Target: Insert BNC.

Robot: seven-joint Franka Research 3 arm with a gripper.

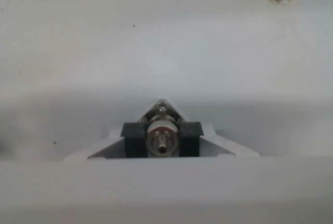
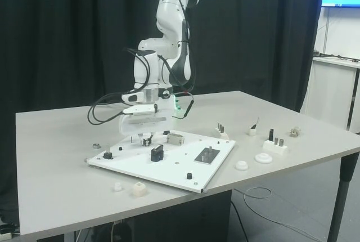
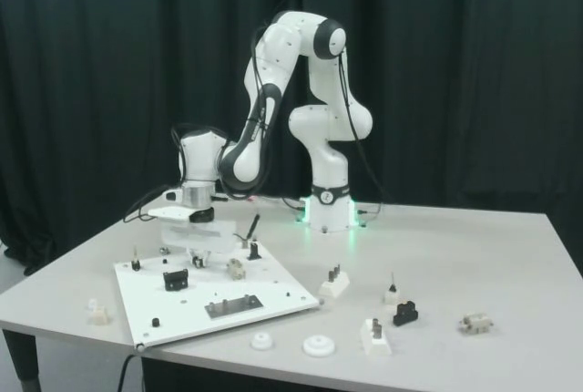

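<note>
In the wrist view a metal BNC connector (image 1: 162, 136) with a centre pin sits between two black fingertips (image 1: 134, 138). My gripper (image 1: 162, 140) is shut on it. Below it lies the white board (image 1: 166, 52), bare except for two small square holes. From the room views, the gripper (image 2: 145, 137) (image 3: 199, 255) hangs low over the back part of the white board (image 2: 169, 166) (image 3: 196, 314), close to its surface. Whether the connector touches the board I cannot tell.
On the board stand a black block (image 2: 156, 153), a grey metal plate (image 2: 206, 155) and a small fixture (image 2: 175, 138). Loose white parts (image 2: 138, 189) lie in front of the board. More small fixtures (image 2: 275, 144) stand on the grey table to the right.
</note>
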